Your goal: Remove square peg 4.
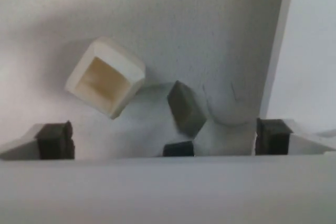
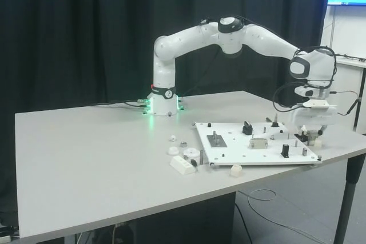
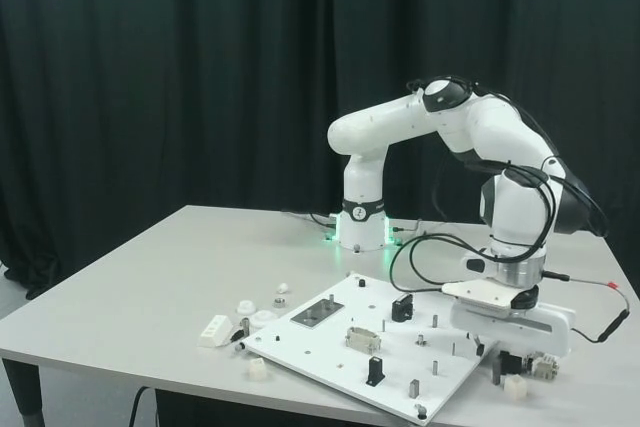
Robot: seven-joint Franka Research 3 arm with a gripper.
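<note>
In the wrist view a white hollow square peg [image 1: 105, 77] lies on the white board [image 1: 210, 24], away from both fingers. A grey upright peg [image 1: 186, 109] stands beside it, nearer the fingers' midline. My gripper [image 1: 163, 141] is open, its black pads [image 1: 53, 140] set wide apart with nothing held between them. From the room cameras the gripper [image 2: 311, 135] [image 3: 510, 359] hangs low over the board's end farthest from the arm's base. A small white cube [image 3: 515, 385] rests right by the fingers there.
The white board [image 2: 229, 151] [image 3: 330, 357] carries several black and grey pegs and a grey plate [image 3: 318, 313]. Loose white parts [image 2: 184, 164] [image 3: 216, 330] lie on the grey table beside it. Another white cube [image 2: 235, 170] [image 3: 257, 369] sits at the board's front edge. A cable [image 3: 440, 242] hangs from the wrist.
</note>
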